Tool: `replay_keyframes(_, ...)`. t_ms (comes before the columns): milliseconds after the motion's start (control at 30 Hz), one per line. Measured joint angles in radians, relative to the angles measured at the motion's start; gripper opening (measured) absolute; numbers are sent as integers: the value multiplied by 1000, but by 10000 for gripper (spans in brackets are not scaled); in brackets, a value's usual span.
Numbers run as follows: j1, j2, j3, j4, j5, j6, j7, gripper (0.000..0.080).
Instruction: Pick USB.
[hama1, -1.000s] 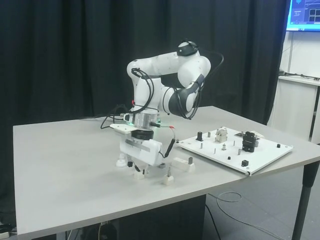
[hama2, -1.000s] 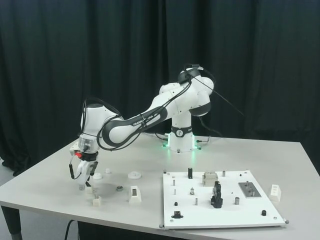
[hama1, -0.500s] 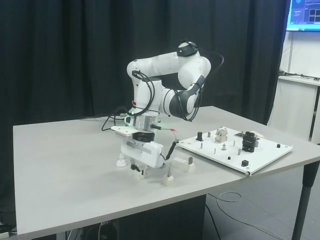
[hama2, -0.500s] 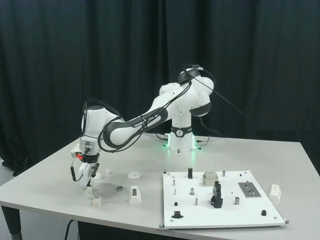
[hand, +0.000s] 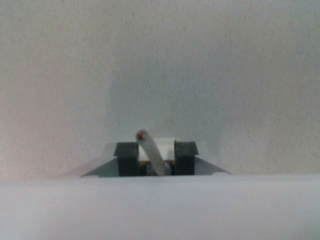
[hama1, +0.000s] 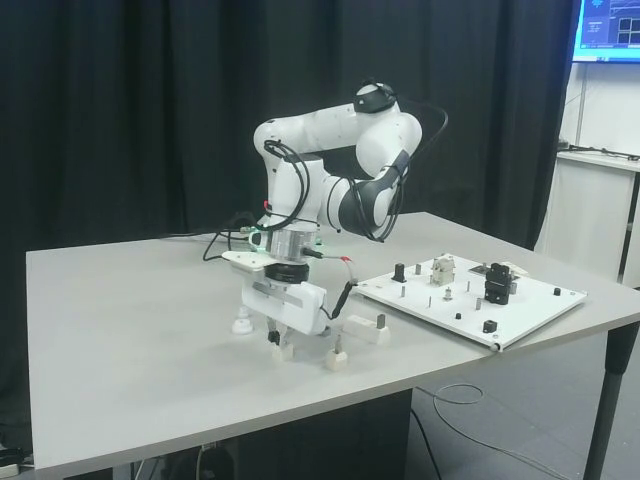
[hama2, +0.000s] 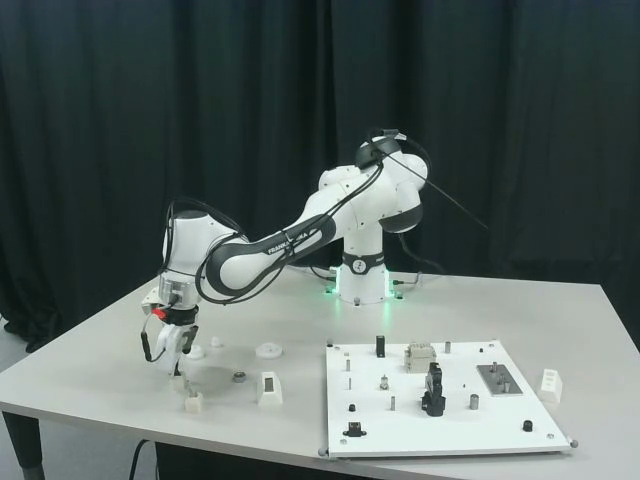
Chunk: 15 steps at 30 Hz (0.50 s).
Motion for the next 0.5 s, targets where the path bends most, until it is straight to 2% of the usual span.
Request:
replay_keyframes(67,0,0,-1,0,-1,0,0,202)
replay_keyframes(100,1,0,-2,0,-1,0,0,146)
replay_keyframes(500,11,0,-38,-1,-20,-32,0,146)
